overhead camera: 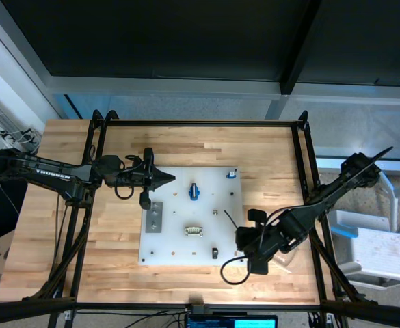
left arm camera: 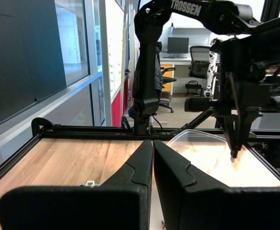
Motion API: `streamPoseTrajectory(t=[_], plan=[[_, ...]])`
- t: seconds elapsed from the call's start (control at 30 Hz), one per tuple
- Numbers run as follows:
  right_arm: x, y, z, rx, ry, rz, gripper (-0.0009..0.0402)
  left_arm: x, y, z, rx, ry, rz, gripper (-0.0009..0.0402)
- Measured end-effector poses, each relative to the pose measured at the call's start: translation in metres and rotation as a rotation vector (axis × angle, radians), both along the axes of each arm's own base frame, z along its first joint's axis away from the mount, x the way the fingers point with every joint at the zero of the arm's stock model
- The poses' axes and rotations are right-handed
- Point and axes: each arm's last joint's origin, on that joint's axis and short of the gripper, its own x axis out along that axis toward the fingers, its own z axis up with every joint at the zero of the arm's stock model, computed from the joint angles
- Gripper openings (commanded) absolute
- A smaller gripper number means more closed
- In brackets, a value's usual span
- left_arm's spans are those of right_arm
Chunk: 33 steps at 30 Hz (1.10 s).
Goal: Remove the USB connector from the USB hub and place in the container
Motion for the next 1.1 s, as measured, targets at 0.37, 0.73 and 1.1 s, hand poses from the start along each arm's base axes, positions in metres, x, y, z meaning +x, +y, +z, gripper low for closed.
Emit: streamPoseTrajectory(t=[0.37,0.73,1.1], plan=[[-0.031,-0.013,-0.011,0.027,0.031,-0.058,0.0000,0.000,0.000,0.000,0.000,0.000,0.000,0.0001],[-0.064,-0.020,-0.024,0.069,0.089,-0.107,0.0000,0.000,0.000,0.000,0.000,0.000,0.000,0.0001],[-0.096,-0.018,-0.033,0.098,0.131,-0.161,0.0000,0.000,0.000,0.000,0.000,0.000,0.000,0.0001]])
